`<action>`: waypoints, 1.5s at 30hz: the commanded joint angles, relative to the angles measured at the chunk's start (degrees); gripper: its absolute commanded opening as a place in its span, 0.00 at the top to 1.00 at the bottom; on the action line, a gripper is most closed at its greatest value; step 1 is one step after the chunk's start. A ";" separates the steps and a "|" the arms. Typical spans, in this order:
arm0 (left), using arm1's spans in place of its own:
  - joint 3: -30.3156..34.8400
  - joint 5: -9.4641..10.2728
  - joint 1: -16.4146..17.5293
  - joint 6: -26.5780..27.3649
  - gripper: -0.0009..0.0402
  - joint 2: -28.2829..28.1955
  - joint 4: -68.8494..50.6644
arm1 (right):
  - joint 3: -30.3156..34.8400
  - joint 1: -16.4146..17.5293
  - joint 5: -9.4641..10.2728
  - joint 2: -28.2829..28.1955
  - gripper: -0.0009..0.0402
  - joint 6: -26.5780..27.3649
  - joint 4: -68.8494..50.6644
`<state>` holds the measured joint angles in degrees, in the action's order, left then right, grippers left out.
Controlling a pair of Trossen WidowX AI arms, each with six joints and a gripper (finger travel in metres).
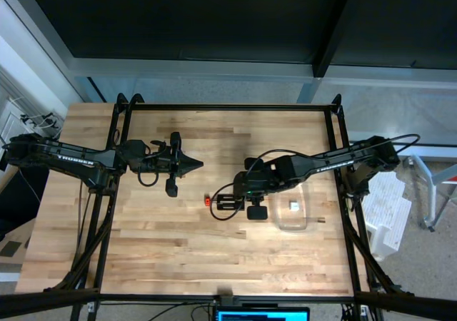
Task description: Remove the USB-C connector from taskboard and place in the container
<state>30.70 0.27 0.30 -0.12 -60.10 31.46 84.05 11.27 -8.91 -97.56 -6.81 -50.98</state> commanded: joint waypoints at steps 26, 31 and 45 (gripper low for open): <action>0.00 -0.02 0.00 0.00 0.98 0.00 -0.09 | -28.06 3.54 -0.07 25.05 0.98 -7.80 -2.14; 0.00 0.00 0.00 0.00 0.98 0.00 -0.09 | -31.01 3.82 -0.04 27.78 0.98 -8.02 -2.49; 0.00 -0.02 0.02 0.00 0.98 0.00 -0.09 | -38.23 4.90 -0.66 29.97 0.98 -9.49 -2.27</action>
